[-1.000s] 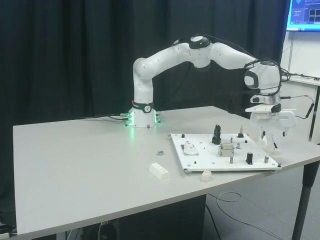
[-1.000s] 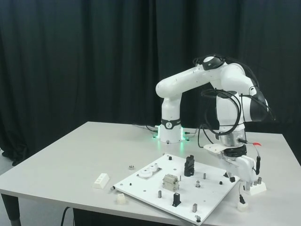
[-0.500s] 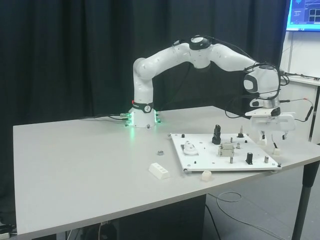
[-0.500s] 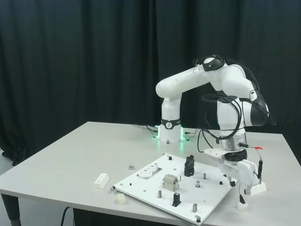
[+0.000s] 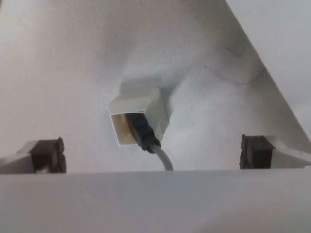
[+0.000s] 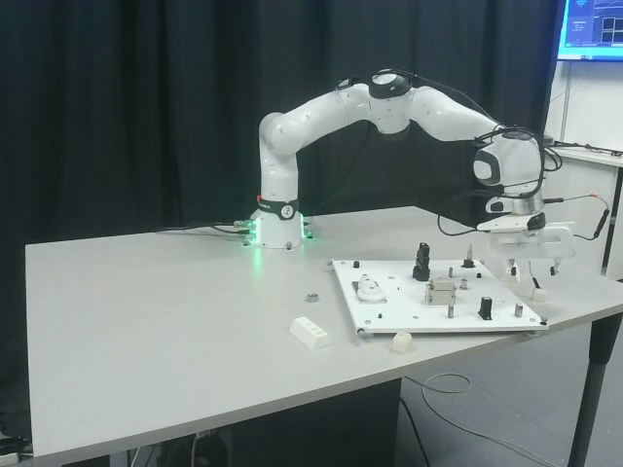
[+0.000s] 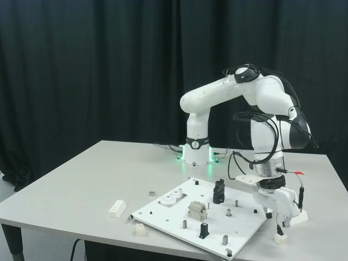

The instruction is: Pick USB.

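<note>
black usb plug (image 5: 140, 132) with grey cable seated in a small white box-shaped socket (image 5: 138, 115) on the grey table (image 5: 58, 73), beside the white assembly board (image 6: 438, 292); two-finger gripper (image 5: 150, 154) hovers above, fingers spread wide, gripping nothing.

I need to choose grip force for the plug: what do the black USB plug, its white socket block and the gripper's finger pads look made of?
Black USB plug: probably moulded plastic, matt. White socket block: likely plastic, with flat faces and a dull, even surface. Dark finger pads: look like rubber, ridged and not shiny, though the wrist view leaves that open.
</note>
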Robot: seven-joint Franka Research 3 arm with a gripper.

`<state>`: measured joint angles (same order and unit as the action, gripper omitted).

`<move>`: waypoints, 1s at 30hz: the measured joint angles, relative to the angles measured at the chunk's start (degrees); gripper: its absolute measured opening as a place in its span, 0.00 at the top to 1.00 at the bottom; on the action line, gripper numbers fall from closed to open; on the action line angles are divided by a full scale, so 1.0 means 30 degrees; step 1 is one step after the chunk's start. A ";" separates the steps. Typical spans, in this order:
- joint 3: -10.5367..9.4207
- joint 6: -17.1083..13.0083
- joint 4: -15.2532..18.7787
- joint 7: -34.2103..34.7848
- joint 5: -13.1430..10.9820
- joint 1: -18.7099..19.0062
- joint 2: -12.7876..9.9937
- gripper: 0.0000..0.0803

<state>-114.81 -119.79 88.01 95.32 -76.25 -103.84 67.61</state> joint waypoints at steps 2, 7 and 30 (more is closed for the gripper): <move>-0.0042 -0.0026 0.0004 -0.0055 -0.0038 -0.0014 0.0000 0.00; -0.0130 -0.0061 0.0012 -0.0246 -0.0197 -0.0042 0.0000 0.00; -0.0726 -0.0719 0.0019 -0.1205 -0.0872 -0.0272 0.0000 0.00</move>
<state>-116.99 -121.95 88.07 91.70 -78.87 -104.66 67.61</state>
